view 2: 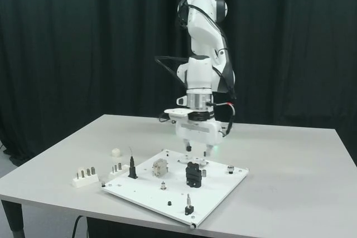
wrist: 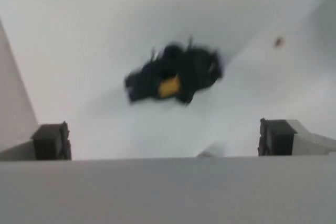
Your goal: Pick square peg 4.
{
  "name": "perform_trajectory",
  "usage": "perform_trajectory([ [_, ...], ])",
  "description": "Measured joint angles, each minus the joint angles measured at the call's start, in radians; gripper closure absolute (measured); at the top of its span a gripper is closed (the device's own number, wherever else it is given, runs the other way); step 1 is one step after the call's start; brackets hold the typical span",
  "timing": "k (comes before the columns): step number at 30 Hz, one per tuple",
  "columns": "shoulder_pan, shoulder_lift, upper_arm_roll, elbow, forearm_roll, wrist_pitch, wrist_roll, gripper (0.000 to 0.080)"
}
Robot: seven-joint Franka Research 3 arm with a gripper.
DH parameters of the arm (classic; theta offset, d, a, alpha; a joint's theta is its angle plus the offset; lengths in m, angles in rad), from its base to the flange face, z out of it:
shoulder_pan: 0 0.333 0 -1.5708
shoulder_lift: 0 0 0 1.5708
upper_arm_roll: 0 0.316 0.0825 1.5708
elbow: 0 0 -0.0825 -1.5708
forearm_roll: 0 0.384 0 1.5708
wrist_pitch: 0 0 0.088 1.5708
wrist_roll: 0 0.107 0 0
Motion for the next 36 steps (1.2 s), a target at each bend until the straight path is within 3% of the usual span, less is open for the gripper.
perform_trajectory([
  [22,-0.216,-0.024,-0.002,0.167,-0.226,-0.198,-0.130,0.0003],
  [30,-0.295,-0.024,-0.012,0.208,-0.273,-0.224,-0.142,0.0003],
  [36,-0.339,-0.018,-0.044,0.226,-0.275,-0.215,-0.142,0.0003],
])
